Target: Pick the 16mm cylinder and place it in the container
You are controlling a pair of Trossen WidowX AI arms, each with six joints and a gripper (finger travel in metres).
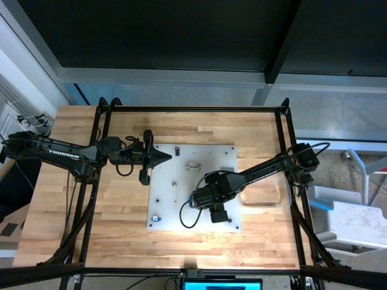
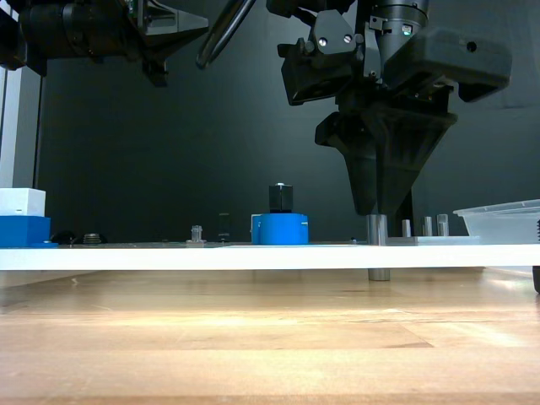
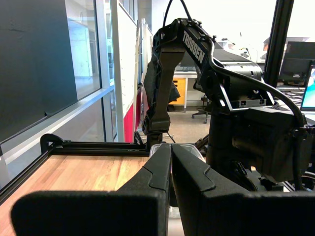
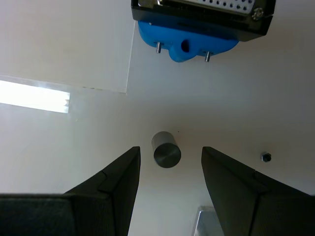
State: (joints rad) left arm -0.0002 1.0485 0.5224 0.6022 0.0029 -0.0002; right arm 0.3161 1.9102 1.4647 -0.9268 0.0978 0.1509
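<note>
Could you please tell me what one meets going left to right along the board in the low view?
Blue-and-white block → blue upright part → 16mm cylinder, below the open right gripper → container. The shut left gripper hangs high, upper left.

A blue part (image 2: 279,228) stands on the white board (image 1: 164,184) atop a wooden table (image 1: 109,238).

The 16mm cylinder (image 4: 166,150), a short dark grey peg, stands upright on the white board (image 1: 172,211). The clear, shallow container (image 1: 266,204) lies just beside the board.
</note>
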